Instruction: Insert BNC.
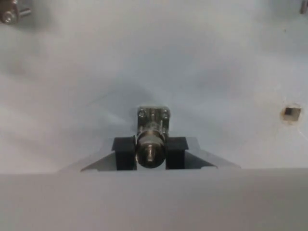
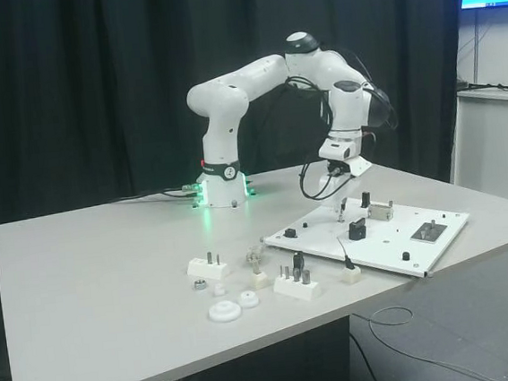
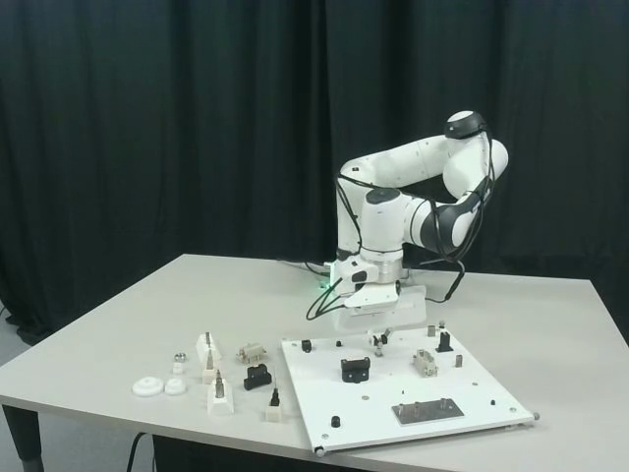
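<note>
Black curtains hang behind the grey table [image 2: 90, 260], where we see the white arm [image 2: 252, 78] bolted at the far side, green light glowing at its base. We see the arm bent over and reaching down to the white board [image 3: 472, 418] that lies flat on the table near its front edge.

In the wrist view we look down past the gripper [image 1: 150, 153], whose two black fingers [image 1: 123, 153] stand on either side of the BNC connector [image 1: 150, 147], pressed against its metal body. We read the hand as closed on the connector, open only as far as the connector's width. The connector stands upright, and just beyond it we see a small square flange [image 1: 153, 114] with screws at its corners, fixed on the board; the connector appears lined up over this flange, though we cannot tell whether it is seated.

From the second room view we see the gripper [image 3: 377, 339] low over the far part of the board, just above its surface. A black block [image 3: 355, 369] stands on the board near it.

On the bare table beside the board we see several loose parts: two white gears [image 2: 232, 307] and small white holders [image 2: 297, 285] with pins.
</note>
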Motion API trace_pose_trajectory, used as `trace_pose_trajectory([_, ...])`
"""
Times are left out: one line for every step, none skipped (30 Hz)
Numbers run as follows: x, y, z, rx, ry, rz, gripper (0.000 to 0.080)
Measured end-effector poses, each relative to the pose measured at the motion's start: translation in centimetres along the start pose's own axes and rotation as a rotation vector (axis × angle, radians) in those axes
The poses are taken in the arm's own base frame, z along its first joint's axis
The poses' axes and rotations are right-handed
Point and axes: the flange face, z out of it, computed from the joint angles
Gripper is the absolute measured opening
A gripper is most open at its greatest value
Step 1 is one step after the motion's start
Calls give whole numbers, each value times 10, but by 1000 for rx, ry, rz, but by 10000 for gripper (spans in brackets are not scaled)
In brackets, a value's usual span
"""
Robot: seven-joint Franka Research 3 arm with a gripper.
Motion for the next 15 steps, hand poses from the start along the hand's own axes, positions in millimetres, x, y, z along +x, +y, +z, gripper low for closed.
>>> trace_pose_trajectory([-1,0,1,0,3,1,126])
trace_pose_trajectory([-2,-1,1,1,6,3,126])
trace_pose_trajectory([-3,-1,2,2,10,4,126])
trace_pose_trajectory([-4,-1,3,4,13,5,126])
trace_pose_trajectory([-5,-2,3,5,15,4,126])
trace_pose_trajectory([-6,-2,4,7,18,4,126])
trace_pose_trajectory([-7,-2,4,7,22,4,126])
trace_pose_trajectory([-8,-2,4,8,26,4,126])
trace_pose_trajectory([-9,-2,4,10,29,4,126])
trace_pose_trajectory([-9,-2,4,11,32,4,126])
trace_pose_trajectory([-10,-2,4,11,34,4,126])
trace_pose_trajectory([-11,-2,4,12,37,4,126])
trace_pose_trajectory([-12,-2,4,12,39,4,126])
trace_pose_trajectory([-12,-2,4,12,41,4,126])
trace_pose_trajectory([-13,-2,4,12,43,4,126])
